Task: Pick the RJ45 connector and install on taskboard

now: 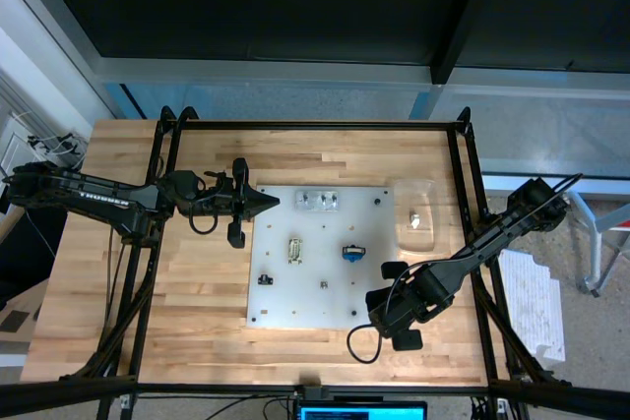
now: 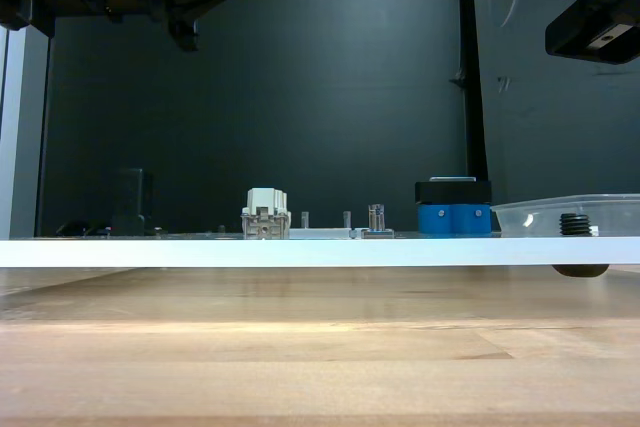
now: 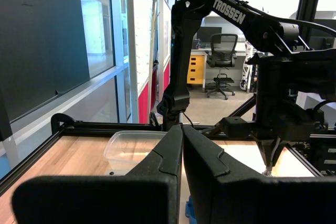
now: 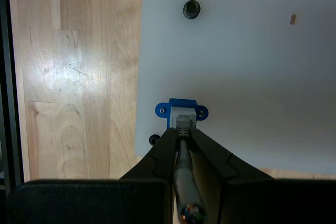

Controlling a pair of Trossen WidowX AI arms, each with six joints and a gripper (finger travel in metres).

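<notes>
- Fingers of the right gripper are pinched tight on a thin grey cable, just behind the pale RJ45 connector at its tip.
- That connector meets a small blue plastic mount near one edge of the large flat white rectangular taskboard; how deep it sits cannot be told.
- Only the right wrist view shows this: from above, the gripper's black body covers the board's near right corner, and the low view cuts the gripper off.
- Left gripper has its fingers pressed together on nothing, high over the board's far left edge.
- Clear plastic tray lies on the wooden table beside the board's far right edge; its small contents are unreadable.
</notes>
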